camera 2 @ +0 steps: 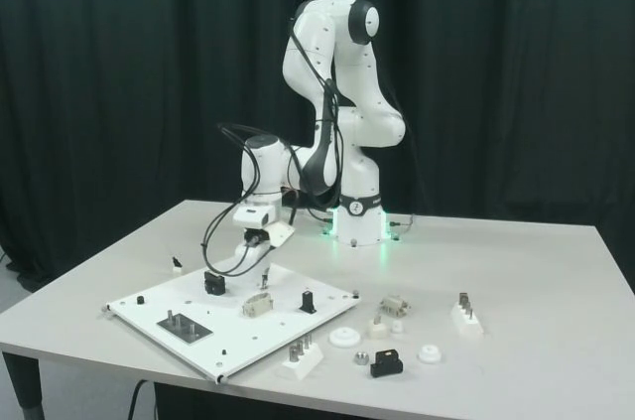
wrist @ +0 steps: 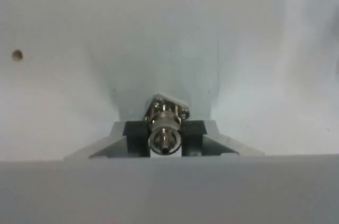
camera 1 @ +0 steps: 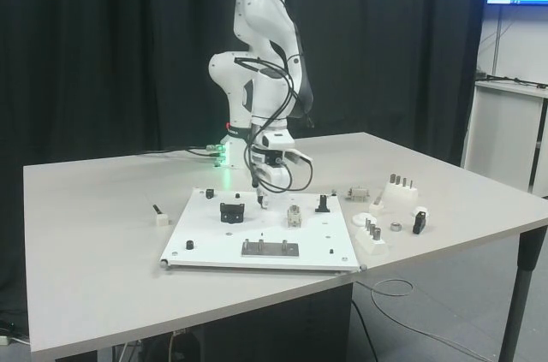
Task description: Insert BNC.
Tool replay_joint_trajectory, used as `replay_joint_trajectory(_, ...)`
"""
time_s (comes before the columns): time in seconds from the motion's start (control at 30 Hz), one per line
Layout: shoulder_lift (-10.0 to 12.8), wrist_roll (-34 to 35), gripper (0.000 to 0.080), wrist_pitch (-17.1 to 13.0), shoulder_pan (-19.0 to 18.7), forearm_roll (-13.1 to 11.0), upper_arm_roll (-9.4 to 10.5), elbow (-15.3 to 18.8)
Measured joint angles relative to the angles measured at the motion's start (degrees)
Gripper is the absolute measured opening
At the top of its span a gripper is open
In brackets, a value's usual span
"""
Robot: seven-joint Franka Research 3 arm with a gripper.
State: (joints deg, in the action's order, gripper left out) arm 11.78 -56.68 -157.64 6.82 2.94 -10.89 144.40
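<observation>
In the wrist view a metal BNC plug (wrist: 164,126) sits between the black pads (wrist: 135,137) of my gripper (wrist: 164,139), which is shut on it. Below lies the white board (wrist: 63,102). From the first room view the gripper (camera 1: 261,200) hangs just above the white board (camera 1: 214,246), between a black fixture (camera 1: 231,211) and a small metal socket block (camera 1: 294,217). In the second room view the gripper (camera 2: 265,279) hovers close above and behind that socket block (camera 2: 258,305).
The board also carries a grey plate with pegs (camera 1: 269,247) and a black upright part (camera 1: 322,203). White holders (camera 1: 399,190) and a black piece (camera 1: 419,221) stand to the board's right, and a small white block (camera 1: 160,218) to its left. A small hole (wrist: 17,54) marks the board.
</observation>
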Motion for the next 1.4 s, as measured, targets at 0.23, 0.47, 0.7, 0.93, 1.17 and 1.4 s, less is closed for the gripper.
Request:
replay_joint_trajectory(0.23,0.14,4.98,0.0125,0.72,-0.01,0.0,0.0,-0.39)
replay_joint_trajectory(0.47,0.27,9.29,0.0125,1.67,-0.05,0.0,0.0,-0.84)
replay_joint_trajectory(0.7,0.28,11.1,0.0125,1.99,-0.08,0.01,0.0,-0.97)
replay_joint_trajectory(0.93,0.3,11.69,0.0125,1.99,-0.08,0.01,0.0,-0.98)
replay_joint_trajectory(1.17,0.31,13.55,0.0125,2.0,-0.08,0.01,0.0,-0.97)
replay_joint_trajectory(1.4,0.29,16.03,0.0125,2.07,-0.08,0.01,0.0,-0.98)
